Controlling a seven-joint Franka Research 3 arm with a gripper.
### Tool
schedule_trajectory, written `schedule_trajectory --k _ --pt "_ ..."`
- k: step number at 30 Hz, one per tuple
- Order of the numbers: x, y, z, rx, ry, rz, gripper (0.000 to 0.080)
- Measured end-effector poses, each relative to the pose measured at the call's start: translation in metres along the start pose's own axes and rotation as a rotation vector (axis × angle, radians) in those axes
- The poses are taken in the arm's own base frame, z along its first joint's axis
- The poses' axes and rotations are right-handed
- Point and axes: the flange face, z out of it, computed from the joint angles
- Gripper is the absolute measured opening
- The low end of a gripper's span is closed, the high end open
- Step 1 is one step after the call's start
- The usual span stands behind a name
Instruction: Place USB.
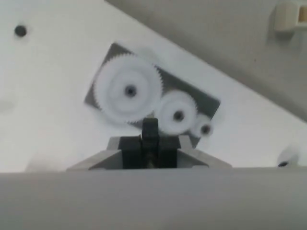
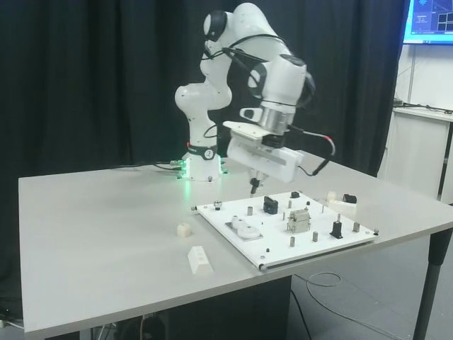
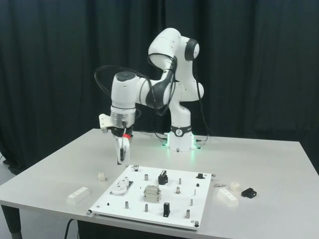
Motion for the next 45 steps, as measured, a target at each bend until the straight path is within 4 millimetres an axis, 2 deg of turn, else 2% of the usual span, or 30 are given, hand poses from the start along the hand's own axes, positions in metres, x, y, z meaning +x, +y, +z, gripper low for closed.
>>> schedule_trajectory --k 6,16,33,39,45 --pt "0.028 0.004 0.010 0.033 -0.036 -0.040 0.0070" --pt "0.052 0.009 0.029 0.046 -0.039 -0.066 0.0070" --pt "0.107 0.015 0.060 0.105 -0.028 -0.075 0.0070" --pt "0.119 0.014 0.068 0.124 -0.020 -0.092 0.0070" --pt "0.123 0.014 0.076 0.139 -0.014 -0.097 0.0070"
